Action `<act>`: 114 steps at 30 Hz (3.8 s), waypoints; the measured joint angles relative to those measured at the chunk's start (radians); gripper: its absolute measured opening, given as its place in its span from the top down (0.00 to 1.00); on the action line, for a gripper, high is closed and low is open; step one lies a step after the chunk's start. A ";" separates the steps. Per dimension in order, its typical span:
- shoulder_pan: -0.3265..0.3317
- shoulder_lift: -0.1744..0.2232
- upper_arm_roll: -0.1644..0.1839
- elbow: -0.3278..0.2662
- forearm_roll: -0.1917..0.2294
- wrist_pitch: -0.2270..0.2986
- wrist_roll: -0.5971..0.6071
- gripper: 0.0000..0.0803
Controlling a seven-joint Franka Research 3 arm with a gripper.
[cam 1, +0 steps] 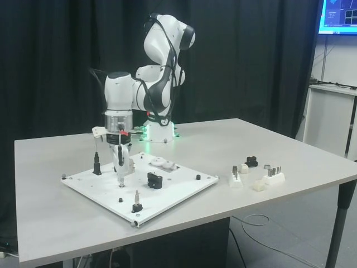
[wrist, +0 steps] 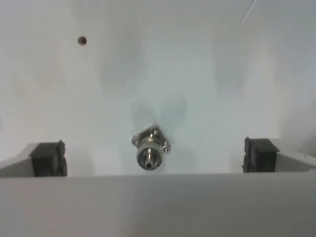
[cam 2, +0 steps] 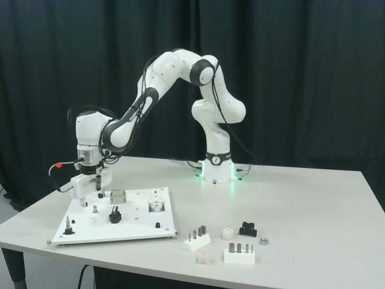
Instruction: Pick square peg 4.
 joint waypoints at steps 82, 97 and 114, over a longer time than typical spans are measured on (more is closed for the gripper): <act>0.189 -0.119 -0.003 0.034 -0.118 -0.121 -0.313 0.00; 0.348 -0.188 -0.003 0.002 -0.169 -0.241 -0.373 0.00; 0.514 -0.308 0.003 -0.107 -0.257 -0.239 -0.469 0.00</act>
